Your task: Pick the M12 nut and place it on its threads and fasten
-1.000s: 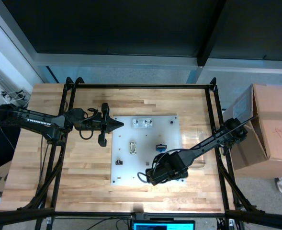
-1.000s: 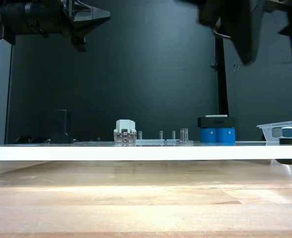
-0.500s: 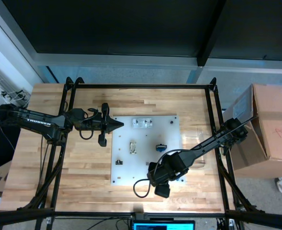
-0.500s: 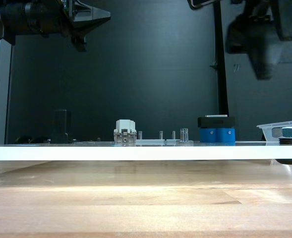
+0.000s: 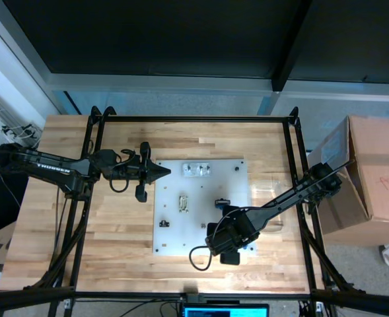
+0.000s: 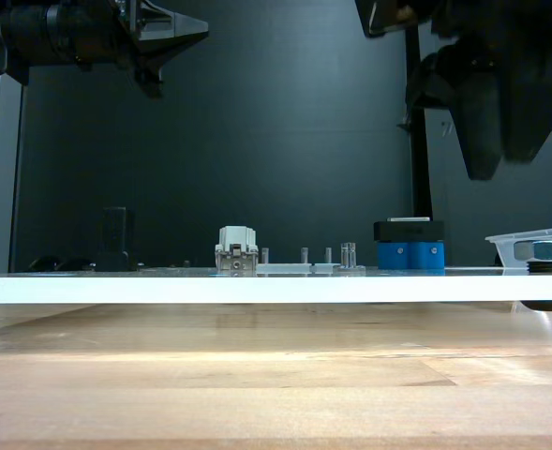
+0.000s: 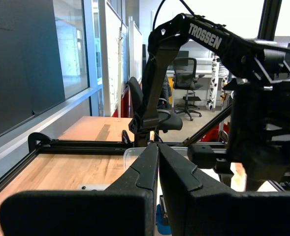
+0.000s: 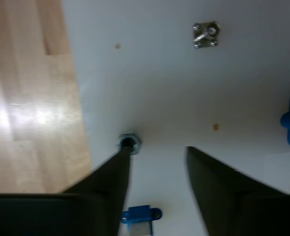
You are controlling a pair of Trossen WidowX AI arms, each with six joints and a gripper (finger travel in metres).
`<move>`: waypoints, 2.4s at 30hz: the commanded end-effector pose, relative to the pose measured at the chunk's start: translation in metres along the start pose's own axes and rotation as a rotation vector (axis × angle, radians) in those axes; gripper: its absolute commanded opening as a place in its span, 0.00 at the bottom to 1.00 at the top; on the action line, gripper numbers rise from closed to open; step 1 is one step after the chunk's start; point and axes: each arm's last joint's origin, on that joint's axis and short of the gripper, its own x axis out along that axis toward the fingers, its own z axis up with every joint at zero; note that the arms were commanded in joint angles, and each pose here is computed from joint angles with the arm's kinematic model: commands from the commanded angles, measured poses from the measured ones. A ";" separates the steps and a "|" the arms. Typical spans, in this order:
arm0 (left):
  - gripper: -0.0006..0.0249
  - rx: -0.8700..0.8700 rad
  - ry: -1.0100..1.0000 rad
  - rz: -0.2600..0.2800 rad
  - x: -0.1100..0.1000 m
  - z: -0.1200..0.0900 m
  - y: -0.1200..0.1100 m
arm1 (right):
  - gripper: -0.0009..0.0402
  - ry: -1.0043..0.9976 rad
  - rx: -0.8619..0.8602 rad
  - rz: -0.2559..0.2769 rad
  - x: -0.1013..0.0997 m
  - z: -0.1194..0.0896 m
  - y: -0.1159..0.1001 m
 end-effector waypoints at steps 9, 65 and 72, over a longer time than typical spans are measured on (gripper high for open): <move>0.03 0.000 0.000 0.000 0.000 0.000 0.000 | 0.02 0.009 -0.143 -0.013 0.025 -0.013 0.002; 0.02 0.000 0.000 0.000 0.000 0.000 0.000 | 0.02 -0.029 -0.211 -0.012 0.037 -0.015 0.003; 0.02 0.000 0.000 0.000 0.000 0.000 0.000 | 0.02 -0.015 -0.213 0.005 0.039 -0.017 0.003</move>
